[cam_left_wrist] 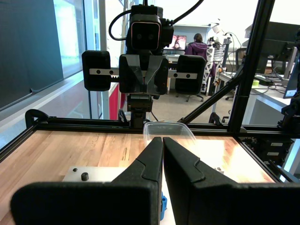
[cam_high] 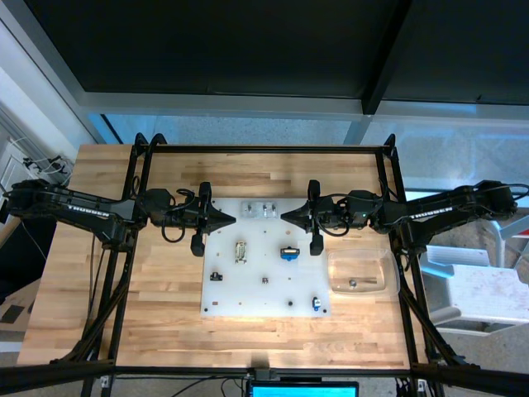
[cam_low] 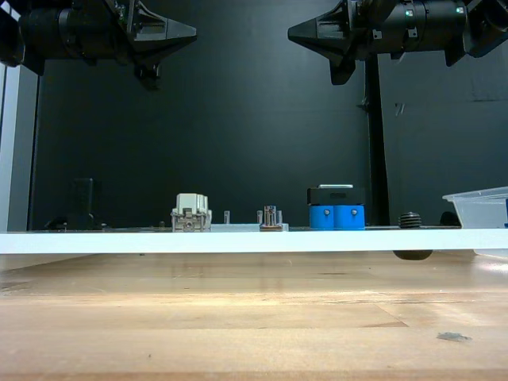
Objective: Pick the M12 fastener and fasten on the M12 threads
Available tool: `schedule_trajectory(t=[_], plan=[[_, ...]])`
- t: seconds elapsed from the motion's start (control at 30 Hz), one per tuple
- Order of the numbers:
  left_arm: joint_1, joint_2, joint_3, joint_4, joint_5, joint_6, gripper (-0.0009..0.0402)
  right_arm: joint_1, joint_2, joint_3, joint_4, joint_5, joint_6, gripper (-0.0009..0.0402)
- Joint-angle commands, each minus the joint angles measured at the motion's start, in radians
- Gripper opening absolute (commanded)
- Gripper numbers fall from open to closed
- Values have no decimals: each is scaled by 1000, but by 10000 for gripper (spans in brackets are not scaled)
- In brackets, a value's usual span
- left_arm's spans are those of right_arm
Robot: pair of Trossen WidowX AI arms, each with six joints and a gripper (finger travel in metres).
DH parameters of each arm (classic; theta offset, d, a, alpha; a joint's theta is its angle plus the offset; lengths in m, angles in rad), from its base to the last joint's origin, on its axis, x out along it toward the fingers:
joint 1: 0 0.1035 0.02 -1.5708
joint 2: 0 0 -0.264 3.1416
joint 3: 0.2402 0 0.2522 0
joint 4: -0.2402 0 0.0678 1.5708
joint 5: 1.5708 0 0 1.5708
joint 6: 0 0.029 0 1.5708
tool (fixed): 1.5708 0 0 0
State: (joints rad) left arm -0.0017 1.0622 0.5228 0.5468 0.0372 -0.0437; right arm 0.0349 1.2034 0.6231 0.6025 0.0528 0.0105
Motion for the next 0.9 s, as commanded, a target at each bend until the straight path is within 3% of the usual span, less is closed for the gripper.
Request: schedule_trajectory(t=[0.03, 0.53, 0.7, 0.9], plan=[[0, 0, 0, 0, 0, 0, 0, 0, 0, 0, -25, 0, 1, 0], [0, 0, 0, 0, 0, 0, 0, 0, 0, 0, -22, 6, 5, 0], [0, 0, 0, 0, 0, 0, 0, 1, 0, 0, -25, 3, 63, 0], [0, 0, 0, 0, 0, 0, 0, 3, -2, 1, -44, -3, 60, 0]])
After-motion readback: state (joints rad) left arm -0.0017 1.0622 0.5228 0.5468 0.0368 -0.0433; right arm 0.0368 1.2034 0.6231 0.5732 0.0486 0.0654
